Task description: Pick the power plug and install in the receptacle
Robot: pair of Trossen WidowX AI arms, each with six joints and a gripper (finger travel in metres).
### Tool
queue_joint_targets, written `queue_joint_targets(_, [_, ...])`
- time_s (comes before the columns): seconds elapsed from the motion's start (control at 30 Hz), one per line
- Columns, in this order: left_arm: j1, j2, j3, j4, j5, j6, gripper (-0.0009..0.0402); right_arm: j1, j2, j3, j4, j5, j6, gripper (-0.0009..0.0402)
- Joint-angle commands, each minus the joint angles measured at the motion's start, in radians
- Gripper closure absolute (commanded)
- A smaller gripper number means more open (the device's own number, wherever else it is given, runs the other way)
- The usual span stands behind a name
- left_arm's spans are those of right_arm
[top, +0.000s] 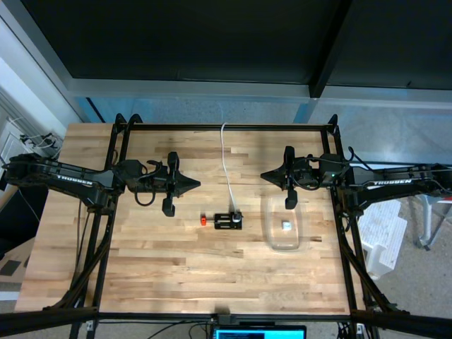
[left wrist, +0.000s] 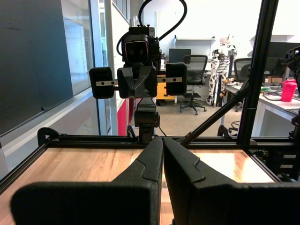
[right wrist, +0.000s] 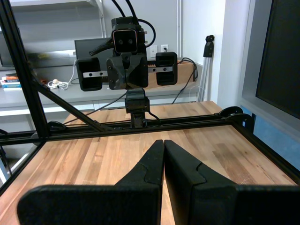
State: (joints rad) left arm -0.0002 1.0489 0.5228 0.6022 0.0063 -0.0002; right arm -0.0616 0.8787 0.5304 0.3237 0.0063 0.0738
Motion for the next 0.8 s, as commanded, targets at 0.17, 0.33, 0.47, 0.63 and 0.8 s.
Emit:
queue_joint_targets(0.17, [0.000,0.000,0.000,0.000,0.000,0.000,0.0393,0.001,0.001,0.005,0.003,0.000,0.015,0.0393])
queue_joint_targets(0.33, [0.000,0.000,0.000,0.000,0.000,0.000,0.0393,0.001,0.000,0.018,0.002,0.000,0.014,0.0393])
queue_joint_targets(0.47, [0.000,0.000,0.000,0.000,0.000,0.000,0.0393,0.001,0.000,0.015,-0.001,0.000,0.014,0.0393])
queue_joint_targets(0.63, [0.000,0.000,0.000,0.000,0.000,0.000,0.0393,0.000,0.000,0.015,0.000,0.000,0.015,0.0393])
queue_joint_targets(0.8, [0.000,0.000,0.000,0.000,0.000,0.000,0.0393,0.001,0.000,0.015,0.000,0.000,0.015,0.0393])
